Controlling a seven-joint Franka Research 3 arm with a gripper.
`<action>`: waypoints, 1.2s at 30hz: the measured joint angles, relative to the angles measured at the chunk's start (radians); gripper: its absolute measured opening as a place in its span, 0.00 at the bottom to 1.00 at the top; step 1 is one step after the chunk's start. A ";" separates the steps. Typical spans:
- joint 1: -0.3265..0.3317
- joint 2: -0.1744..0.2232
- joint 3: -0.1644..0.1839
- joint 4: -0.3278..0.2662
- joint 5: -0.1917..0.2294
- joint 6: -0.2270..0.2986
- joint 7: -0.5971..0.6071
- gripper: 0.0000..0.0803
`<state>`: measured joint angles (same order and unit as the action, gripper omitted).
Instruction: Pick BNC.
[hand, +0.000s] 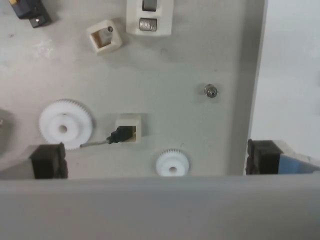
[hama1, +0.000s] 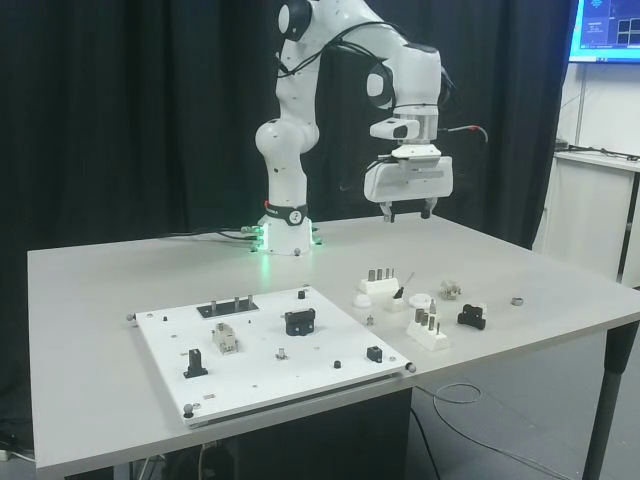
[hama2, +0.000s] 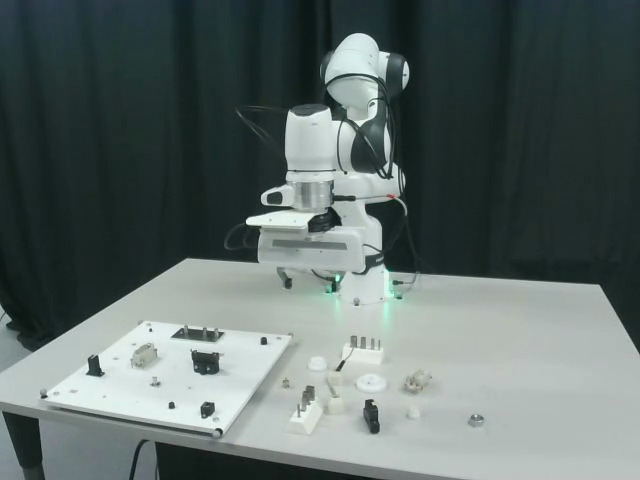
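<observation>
1. Honestly, nothing readable anywhere in these shots: no labels, brand names or numbers I can make out.
2. The wall-mounted screen (hama1: 604, 30) at the top corner of the first room view has some lines of writing on it, but they're way too small to read.
3. The white robot arm (hama1: 300, 120) shows no logo or lettering in either room view.
4. The flat white assembly board (hama1: 265, 355) on the grey table (hama1: 90, 300) and the small white gear wheels (hand: 65, 124) in the wrist view are unmarked as far as I can tell.
</observation>
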<state>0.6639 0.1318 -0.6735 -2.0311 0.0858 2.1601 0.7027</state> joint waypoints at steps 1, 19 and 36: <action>0.000 0.000 0.000 0.000 0.000 0.000 0.000 1.00; -0.002 0.000 -0.003 0.000 0.000 0.000 0.008 1.00; -0.003 0.000 -0.003 0.000 0.000 0.000 0.057 1.00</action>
<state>0.6614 0.1319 -0.6763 -2.0312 0.0859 2.1601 0.7600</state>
